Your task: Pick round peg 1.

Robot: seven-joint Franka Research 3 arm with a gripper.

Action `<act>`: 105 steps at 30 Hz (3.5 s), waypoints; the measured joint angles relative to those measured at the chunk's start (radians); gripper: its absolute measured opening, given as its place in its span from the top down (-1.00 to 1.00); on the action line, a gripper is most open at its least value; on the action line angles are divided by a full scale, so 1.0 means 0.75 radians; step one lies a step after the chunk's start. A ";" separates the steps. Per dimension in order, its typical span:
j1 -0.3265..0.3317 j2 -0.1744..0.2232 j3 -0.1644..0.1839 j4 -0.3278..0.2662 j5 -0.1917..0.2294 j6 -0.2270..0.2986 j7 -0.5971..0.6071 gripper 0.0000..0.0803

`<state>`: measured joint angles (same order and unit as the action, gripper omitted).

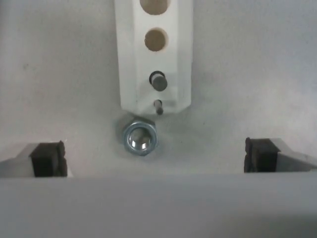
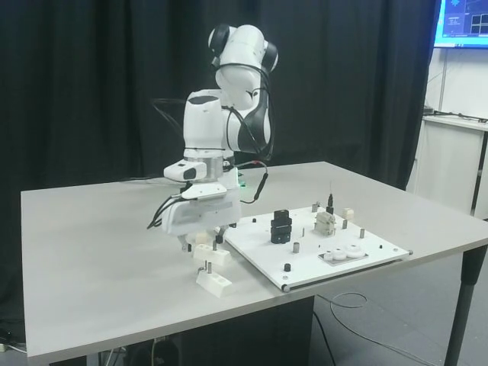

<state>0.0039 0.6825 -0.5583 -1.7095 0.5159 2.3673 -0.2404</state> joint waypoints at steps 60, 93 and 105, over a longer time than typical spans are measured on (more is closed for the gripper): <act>-0.092 0.205 0.061 0.217 0.000 -0.059 -0.159 -0.72; -0.112 0.205 0.055 0.297 0.000 -0.185 -0.153 0.93; -0.118 0.203 0.039 0.335 0.000 -0.260 -0.153 0.96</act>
<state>-0.0847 0.8350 -0.5292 -1.4583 0.5159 2.1723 -0.3550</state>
